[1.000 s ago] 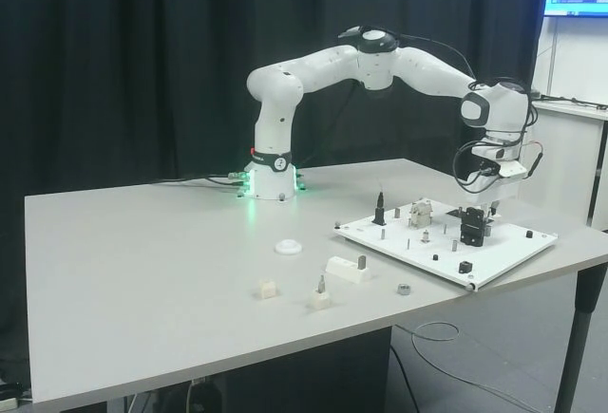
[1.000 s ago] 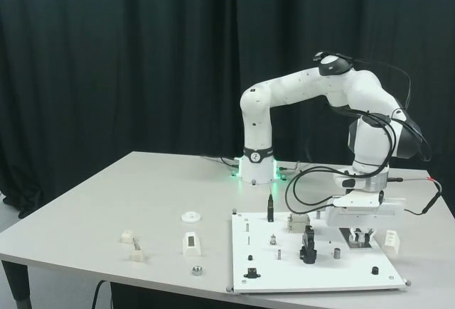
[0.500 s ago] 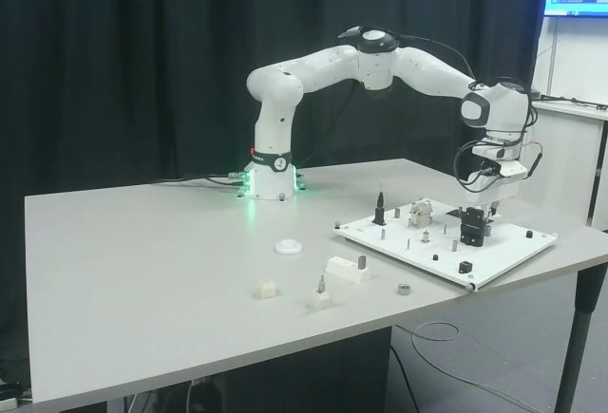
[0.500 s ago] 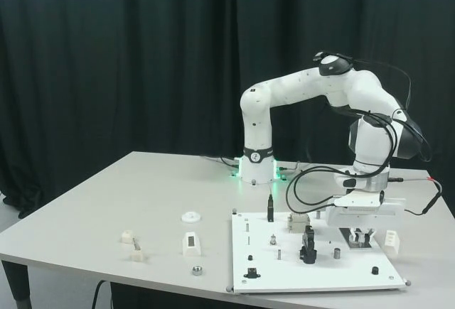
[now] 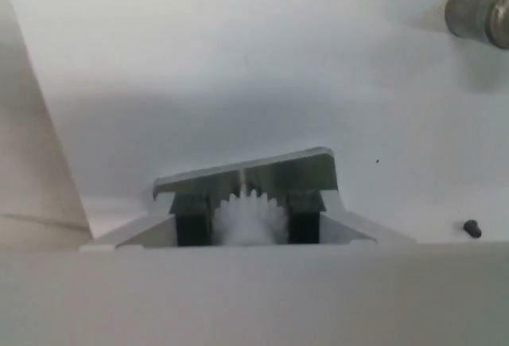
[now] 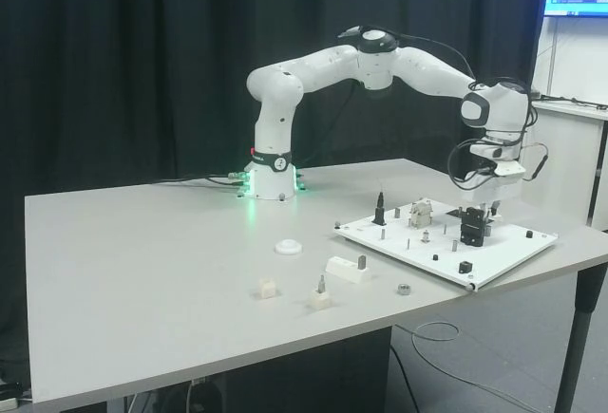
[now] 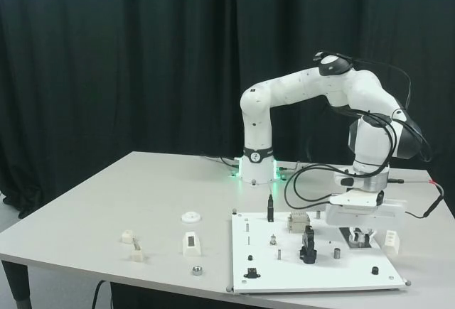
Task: Insert small gear.
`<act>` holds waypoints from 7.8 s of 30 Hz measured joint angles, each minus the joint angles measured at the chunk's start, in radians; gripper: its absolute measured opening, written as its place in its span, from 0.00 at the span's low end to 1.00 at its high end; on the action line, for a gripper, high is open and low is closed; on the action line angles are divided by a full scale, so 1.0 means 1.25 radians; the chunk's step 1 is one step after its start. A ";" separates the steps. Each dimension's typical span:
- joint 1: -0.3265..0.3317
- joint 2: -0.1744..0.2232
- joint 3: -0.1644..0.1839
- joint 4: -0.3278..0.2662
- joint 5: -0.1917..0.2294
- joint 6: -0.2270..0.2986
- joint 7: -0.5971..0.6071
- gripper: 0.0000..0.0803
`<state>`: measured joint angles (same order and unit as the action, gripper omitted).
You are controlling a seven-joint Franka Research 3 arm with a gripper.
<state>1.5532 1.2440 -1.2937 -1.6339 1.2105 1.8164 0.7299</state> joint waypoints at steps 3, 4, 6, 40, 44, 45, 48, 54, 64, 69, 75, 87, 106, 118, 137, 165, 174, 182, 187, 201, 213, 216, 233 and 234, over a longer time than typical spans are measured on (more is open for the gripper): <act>0.000 -0.001 0.000 0.000 0.000 0.000 0.032 0.25; 0.000 -0.001 0.000 0.000 0.000 0.000 0.036 0.25; 0.000 -0.001 0.001 0.000 0.000 0.000 0.037 0.25; -0.014 -0.032 -0.035 -0.006 -0.066 -0.072 0.036 1.00; -0.015 -0.032 -0.042 -0.012 -0.071 -0.077 0.033 1.00; -0.016 -0.032 -0.042 -0.014 -0.071 -0.077 0.031 1.00; -0.019 -0.032 -0.041 -0.019 -0.071 -0.078 0.021 1.00; -0.020 -0.032 -0.038 -0.030 -0.070 -0.078 0.014 1.00; -0.017 -0.033 -0.032 -0.031 -0.057 -0.079 0.014 1.00; -0.012 -0.035 -0.028 -0.031 -0.055 -0.079 0.014 1.00; -0.010 -0.035 -0.028 -0.031 -0.056 -0.079 0.014 1.00; -0.011 -0.029 -0.022 -0.033 -0.063 -0.068 0.014 1.00; -0.003 -0.030 -0.021 -0.023 -0.064 -0.066 0.014 1.00; 0.022 -0.030 -0.018 -0.015 -0.062 -0.060 0.041 1.00; 0.026 -0.030 0.015 -0.003 -0.062 0.002 0.085 1.00; 0.007 -0.029 0.027 -0.007 -0.059 0.027 0.089 0.61; 0.004 -0.036 0.027 -0.009 -0.052 0.024 0.089 0.23; 0.000 -0.037 0.027 -0.009 -0.046 0.018 0.076 0.22; 0.000 -0.037 0.027 -0.009 -0.046 0.018 0.054 0.22; -0.001 -0.038 0.026 -0.010 -0.046 0.016 -0.048 0.18; 0.000 -0.038 0.026 -0.010 -0.049 0.018 -0.196 0.18; 0.001 -0.038 0.026 -0.010 -0.050 0.019 -0.216 0.18; 0.001 -0.038 0.026 -0.010 -0.050 0.019 -0.084 0.18; 0.001 -0.038 0.026 -0.010 -0.050 0.019 -0.084 0.18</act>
<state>1.5548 1.1971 -1.2607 -1.6468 1.1478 1.8403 0.6253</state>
